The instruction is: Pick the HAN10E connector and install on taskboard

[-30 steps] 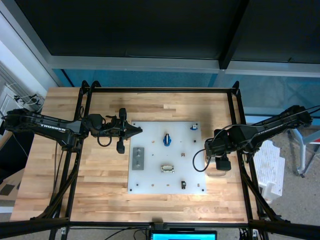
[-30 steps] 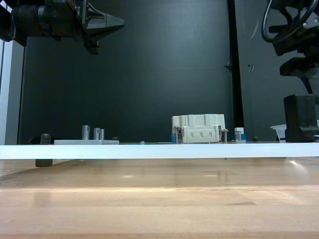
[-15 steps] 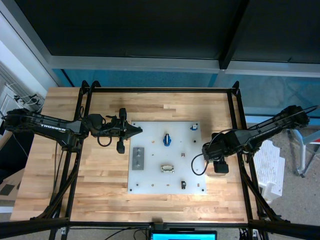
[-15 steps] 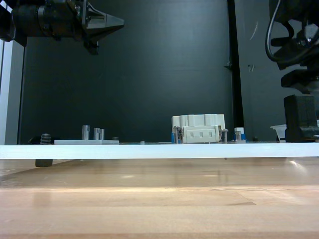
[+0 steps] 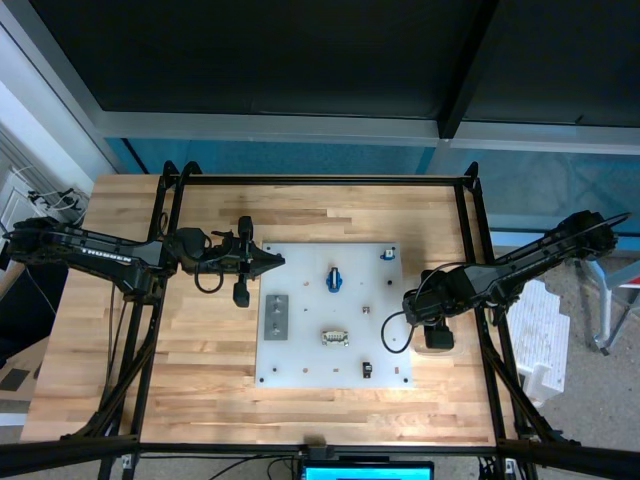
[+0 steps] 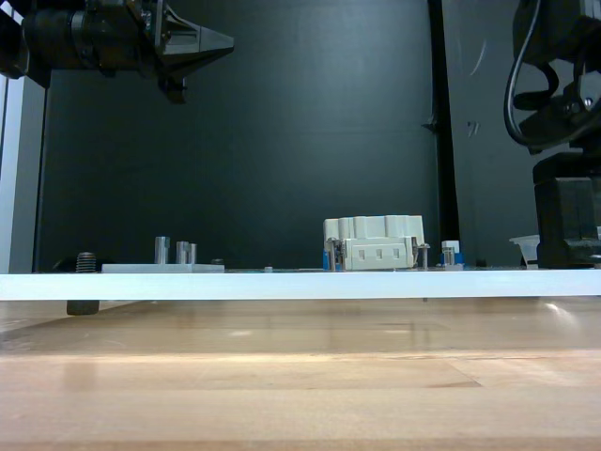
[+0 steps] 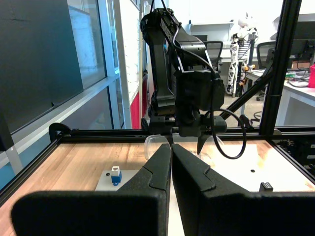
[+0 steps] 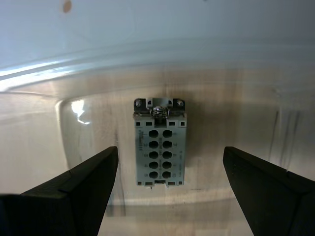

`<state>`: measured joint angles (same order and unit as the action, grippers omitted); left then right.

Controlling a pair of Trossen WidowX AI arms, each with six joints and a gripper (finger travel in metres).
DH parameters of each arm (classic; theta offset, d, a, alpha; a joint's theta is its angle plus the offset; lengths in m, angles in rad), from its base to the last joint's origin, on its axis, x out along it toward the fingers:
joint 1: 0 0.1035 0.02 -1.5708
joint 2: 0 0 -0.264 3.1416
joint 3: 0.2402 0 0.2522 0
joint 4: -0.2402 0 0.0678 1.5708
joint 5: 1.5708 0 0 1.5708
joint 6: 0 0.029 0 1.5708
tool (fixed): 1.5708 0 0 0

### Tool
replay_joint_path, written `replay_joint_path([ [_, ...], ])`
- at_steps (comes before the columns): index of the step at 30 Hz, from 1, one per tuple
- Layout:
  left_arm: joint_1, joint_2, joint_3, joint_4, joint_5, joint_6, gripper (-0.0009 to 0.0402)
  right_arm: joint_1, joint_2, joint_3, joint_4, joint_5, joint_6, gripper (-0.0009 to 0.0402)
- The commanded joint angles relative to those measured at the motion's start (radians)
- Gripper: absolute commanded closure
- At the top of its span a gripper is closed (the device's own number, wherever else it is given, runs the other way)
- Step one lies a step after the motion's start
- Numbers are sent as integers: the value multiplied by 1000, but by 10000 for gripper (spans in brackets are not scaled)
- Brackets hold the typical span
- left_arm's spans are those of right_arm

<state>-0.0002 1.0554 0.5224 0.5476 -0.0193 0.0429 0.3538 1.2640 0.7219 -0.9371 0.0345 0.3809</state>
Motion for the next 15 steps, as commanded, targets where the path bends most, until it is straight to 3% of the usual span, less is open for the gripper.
replay_joint_path([
  [1,0,0,0,0,0,0,392,2,10,-21,31,0,4,96],
  [15,0,0,0,0,0,0,392,5,11,-80,105,0,5,100],
])
